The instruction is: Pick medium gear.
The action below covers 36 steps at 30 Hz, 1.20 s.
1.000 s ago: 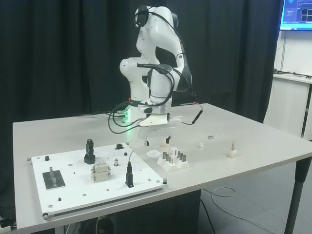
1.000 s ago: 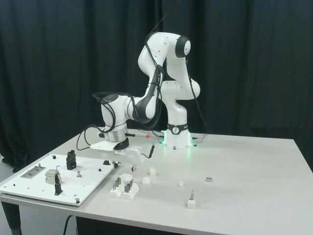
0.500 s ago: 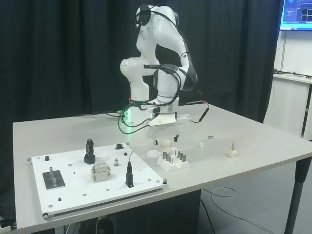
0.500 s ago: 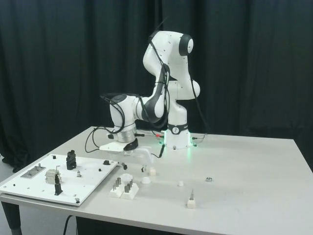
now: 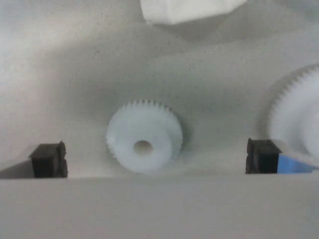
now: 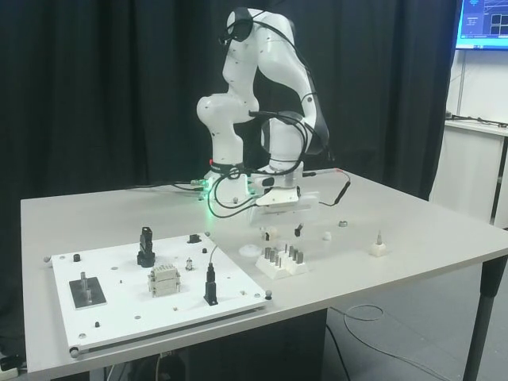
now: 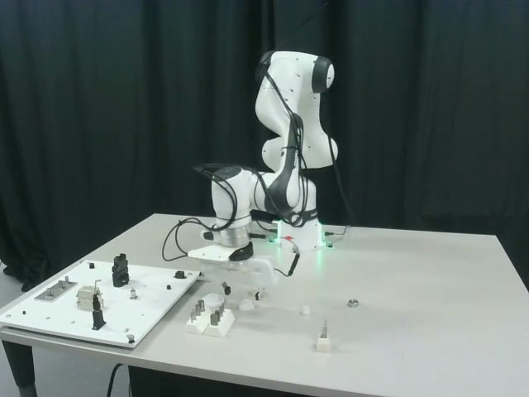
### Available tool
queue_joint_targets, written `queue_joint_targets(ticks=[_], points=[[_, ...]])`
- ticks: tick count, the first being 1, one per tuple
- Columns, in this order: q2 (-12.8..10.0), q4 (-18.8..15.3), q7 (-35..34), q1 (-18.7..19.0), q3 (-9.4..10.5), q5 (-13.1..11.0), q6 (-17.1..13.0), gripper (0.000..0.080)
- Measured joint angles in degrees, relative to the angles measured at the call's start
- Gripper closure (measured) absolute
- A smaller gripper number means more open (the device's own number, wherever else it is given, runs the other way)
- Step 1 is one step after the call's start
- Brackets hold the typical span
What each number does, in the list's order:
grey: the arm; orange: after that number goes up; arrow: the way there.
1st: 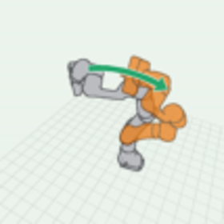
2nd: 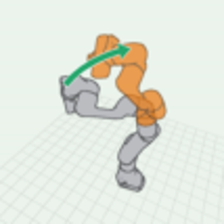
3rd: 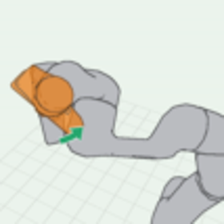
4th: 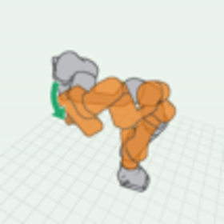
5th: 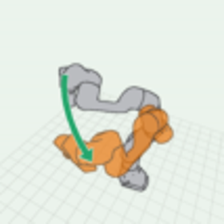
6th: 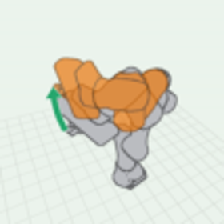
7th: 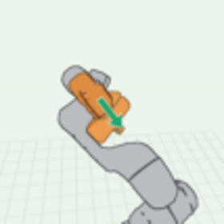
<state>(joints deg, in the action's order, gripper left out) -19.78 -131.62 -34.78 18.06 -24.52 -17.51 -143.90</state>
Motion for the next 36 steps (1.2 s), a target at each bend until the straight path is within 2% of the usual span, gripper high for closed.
queue_joint_targets(ticks=[13,20,27,36], points=[[-0.03,-3.58,-2.17,1.01,0.49,-0.09,-6.41,0.0003],[-0.27,-4.13,-2.52,1.01,0.79,-0.8,-8.15,0.0003],[-0.88,-4.23,-2.52,1.01,1.04,-2.58,-9.56,0.0003],[-1.71,-4.23,-2.52,1.01,1.55,-3.62,-10.59,0.0003]])
